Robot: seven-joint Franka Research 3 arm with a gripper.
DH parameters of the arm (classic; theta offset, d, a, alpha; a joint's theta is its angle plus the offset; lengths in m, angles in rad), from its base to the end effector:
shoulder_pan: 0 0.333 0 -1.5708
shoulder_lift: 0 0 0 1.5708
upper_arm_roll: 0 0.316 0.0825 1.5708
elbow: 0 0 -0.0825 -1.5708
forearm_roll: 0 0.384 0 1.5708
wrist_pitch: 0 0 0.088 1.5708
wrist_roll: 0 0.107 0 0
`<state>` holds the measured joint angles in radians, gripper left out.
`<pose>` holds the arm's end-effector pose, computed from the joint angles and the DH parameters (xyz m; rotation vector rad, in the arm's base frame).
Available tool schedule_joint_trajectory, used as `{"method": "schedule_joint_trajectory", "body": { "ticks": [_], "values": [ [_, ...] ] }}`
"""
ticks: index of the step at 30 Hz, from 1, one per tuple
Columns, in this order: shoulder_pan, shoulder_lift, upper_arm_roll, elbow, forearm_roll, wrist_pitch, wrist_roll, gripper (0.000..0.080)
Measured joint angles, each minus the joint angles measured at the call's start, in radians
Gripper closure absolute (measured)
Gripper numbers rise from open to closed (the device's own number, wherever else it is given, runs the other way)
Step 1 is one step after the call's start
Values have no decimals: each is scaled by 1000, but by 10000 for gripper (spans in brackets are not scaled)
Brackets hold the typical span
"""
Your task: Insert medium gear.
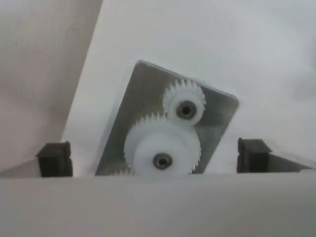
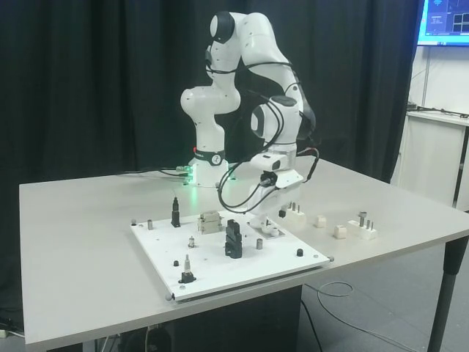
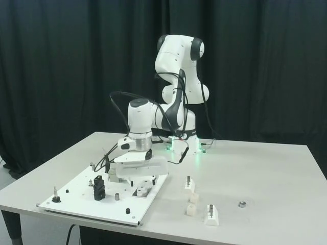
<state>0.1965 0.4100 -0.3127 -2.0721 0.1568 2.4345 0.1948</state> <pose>0.5832 -0.0652 0.2371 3.0527 -0.6329 -0.0327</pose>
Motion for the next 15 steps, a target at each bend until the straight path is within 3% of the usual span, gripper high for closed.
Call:
{"method": "schedule_joint_trajectory", "body": {
  "ticks": [7, 8, 15],
  "values": [
    [0, -20, 0, 23, -50, -55, 77, 64],
    [0, -22, 0, 25, -53, -60, 84, 18],
    [0, -26, -3, 37, -61, -83, 109, 6]
  ]
}}
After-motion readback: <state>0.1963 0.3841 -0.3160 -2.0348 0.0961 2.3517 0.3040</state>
